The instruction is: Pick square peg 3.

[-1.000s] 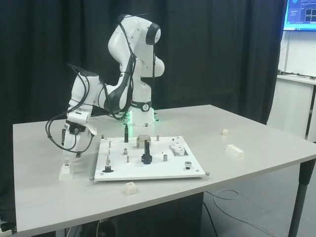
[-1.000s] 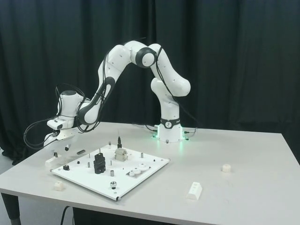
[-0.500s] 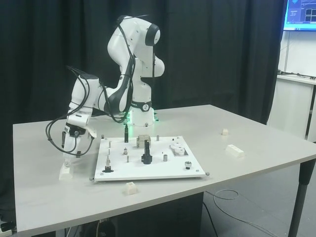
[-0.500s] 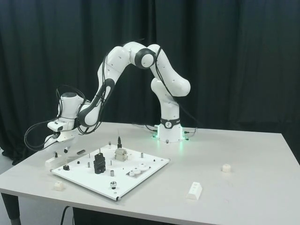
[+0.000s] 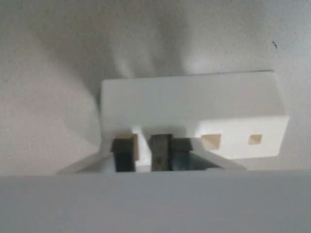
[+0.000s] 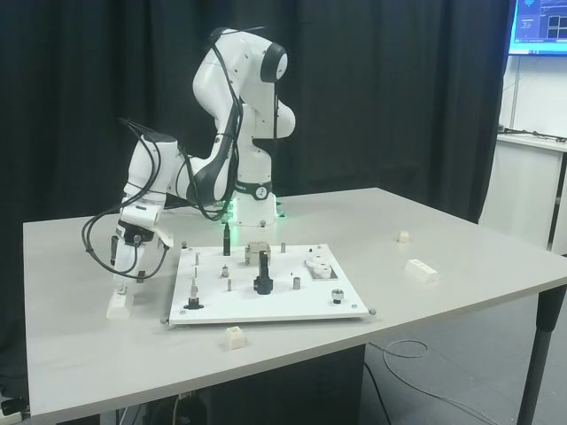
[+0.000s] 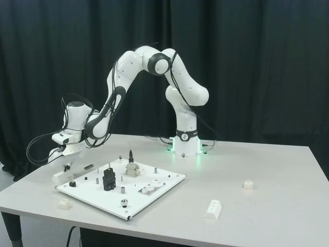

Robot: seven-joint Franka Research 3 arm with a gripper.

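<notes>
The arm (image 7: pixel 128 77) is white with black joints, and at its base (image 7: pixel 186 149) shines a green light. The board (image 6: pixel 266 288) is white on the grey table (image 6: pixel 461 239), before a black curtain (image 7: pixel 257 62).

This looks like a robotics lab. A white robot arm (image 7: pixel 154 82) is bolted to a grey table (image 7: pixel 267 206), with black curtains (image 7: pixel 257 62) hung all around as a backdrop. A white board (image 6: pixel 266 297) studded with small test fixtures lies on the table, a lit screen (image 6: pixel 539 27) hangs in one corner, and cables (image 6: pixel 399 354) trail down to the floor.
</notes>
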